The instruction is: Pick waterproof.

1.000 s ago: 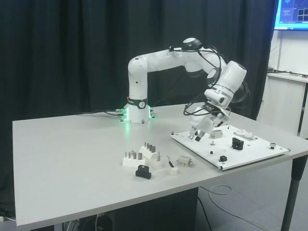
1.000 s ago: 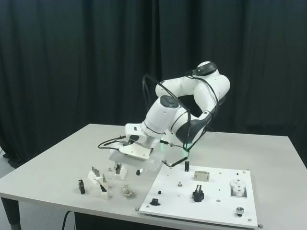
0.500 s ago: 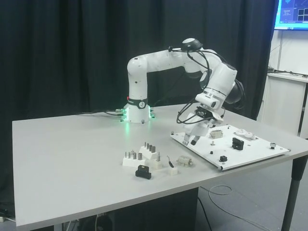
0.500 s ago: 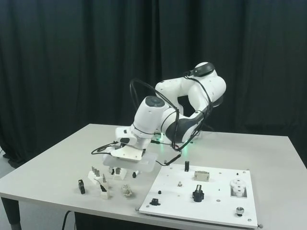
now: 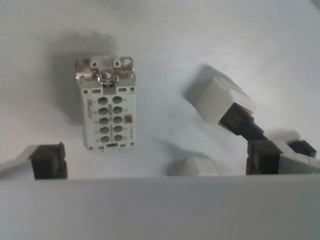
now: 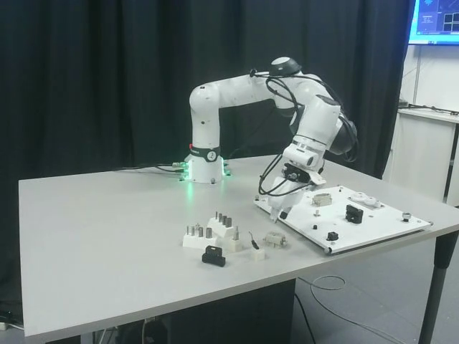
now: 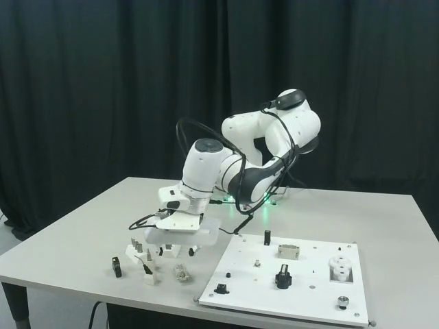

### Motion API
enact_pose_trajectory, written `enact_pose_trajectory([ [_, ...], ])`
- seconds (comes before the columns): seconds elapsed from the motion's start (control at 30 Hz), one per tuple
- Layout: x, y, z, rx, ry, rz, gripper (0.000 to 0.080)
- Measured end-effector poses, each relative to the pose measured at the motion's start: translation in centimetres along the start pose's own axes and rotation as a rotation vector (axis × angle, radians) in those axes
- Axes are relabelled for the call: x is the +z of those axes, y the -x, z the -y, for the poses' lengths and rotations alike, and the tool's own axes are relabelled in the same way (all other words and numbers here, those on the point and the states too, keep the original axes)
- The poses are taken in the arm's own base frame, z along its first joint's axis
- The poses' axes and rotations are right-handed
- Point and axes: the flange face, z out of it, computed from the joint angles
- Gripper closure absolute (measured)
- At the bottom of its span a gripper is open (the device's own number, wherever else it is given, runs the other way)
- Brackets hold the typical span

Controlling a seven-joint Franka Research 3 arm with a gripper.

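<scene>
The tool (image 5: 155, 167) is hanging wide apart over the counter (image 5: 165, 45), gripping and touching nothing; its black fingertips (image 5: 48, 161) are framing the view's sides. A white housing is covering the near strip of the wrist view. The multi-pin connector (image 5: 106, 102) is lying between the fingertips and ahead of them, its long axis pointing away from the tool, its pin face looking up. Beside it, a small white plug (image 5: 222, 100) with a black cable is lying slantwise.

No legible text, label, brand, number or sign on any part in view.
</scene>
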Motion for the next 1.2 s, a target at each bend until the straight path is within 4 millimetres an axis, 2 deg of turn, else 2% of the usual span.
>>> enact_pose_trajectory([
  [0.6,3.3,1.4,-0.4,-0.056,-0.092,0.038,0.0003],
  [1.2,4.2,1.6,0.1,-0.055,-0.147,0.028,0.0003],
])
